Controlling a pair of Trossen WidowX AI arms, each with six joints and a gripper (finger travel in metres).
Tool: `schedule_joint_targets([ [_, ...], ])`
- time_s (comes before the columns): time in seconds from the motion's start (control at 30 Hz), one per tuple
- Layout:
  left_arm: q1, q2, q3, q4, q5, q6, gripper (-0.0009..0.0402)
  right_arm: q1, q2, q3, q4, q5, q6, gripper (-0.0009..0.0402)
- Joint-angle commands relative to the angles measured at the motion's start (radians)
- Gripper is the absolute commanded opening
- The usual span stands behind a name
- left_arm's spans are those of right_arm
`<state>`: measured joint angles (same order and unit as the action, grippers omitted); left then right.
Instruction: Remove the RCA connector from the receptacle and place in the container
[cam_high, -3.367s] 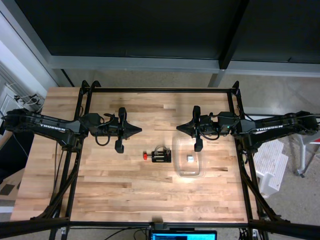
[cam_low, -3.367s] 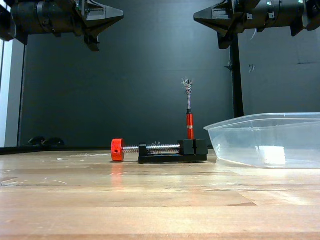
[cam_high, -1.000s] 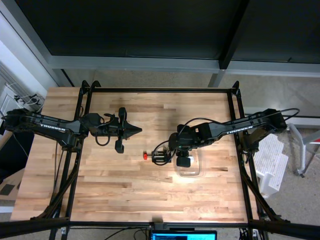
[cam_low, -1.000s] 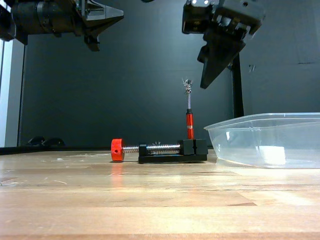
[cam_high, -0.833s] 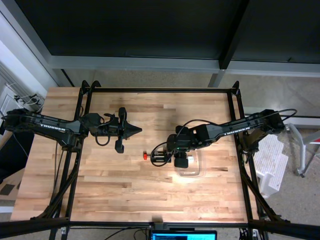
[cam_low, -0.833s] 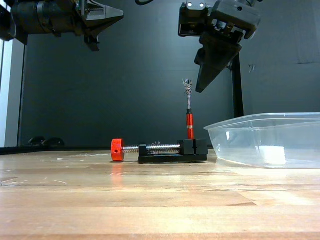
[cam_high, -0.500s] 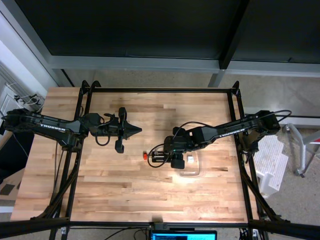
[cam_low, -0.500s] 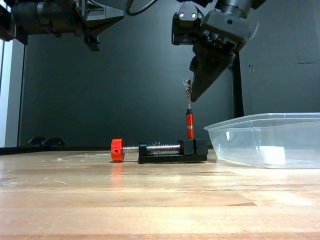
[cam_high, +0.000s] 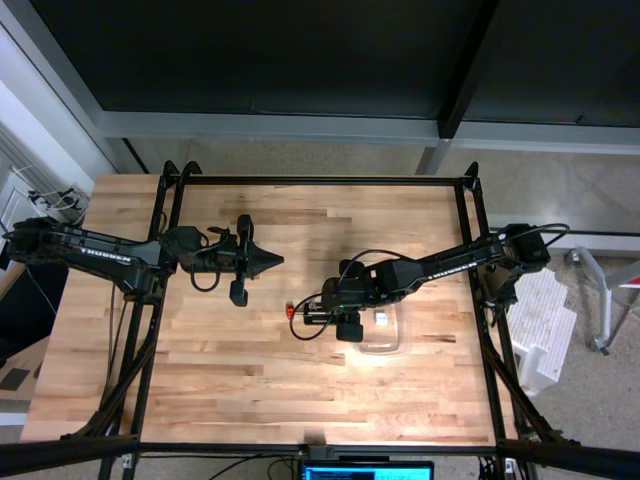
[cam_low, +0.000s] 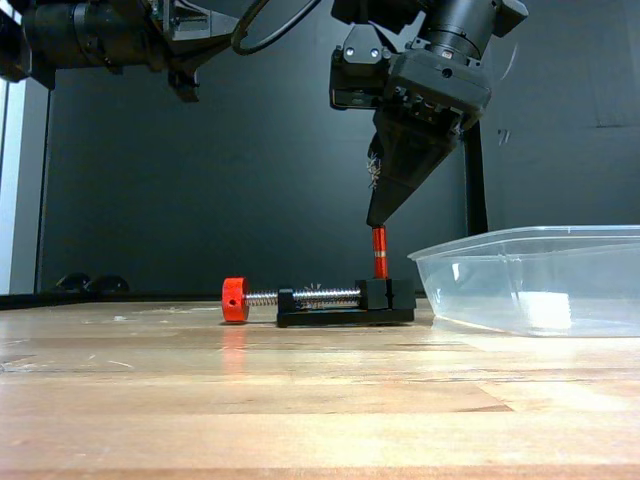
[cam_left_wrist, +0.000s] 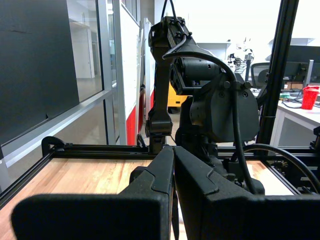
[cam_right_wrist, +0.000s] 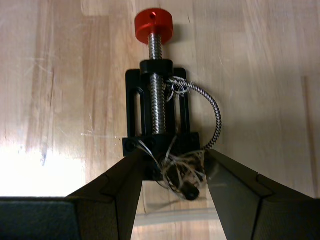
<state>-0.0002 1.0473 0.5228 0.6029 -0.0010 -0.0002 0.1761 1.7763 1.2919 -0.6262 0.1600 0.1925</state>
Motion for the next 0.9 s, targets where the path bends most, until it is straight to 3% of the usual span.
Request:
schedule_joint_targets([
  [0.03, 0.0, 0.0, 0.0, 0.0, 0.0, 0.0, 0.0, 0.0, 0.0, -0.007, 0.006, -0.003, -0.003, 0.0167],
  [0.43, 0.0, 0.0, 0.0, 0.0, 0.0, 0.0, 0.0, 0.003, 0.046, -0.013, 0.019, -0.004, -0.018, 0.016],
  [0.9, 0.0, 0.0, 0.0, 0.0, 0.0, 0.0, 0.0, 0.003, 0.048, -0.013, 0.026, -0.004, -0.028, 0.0103],
])
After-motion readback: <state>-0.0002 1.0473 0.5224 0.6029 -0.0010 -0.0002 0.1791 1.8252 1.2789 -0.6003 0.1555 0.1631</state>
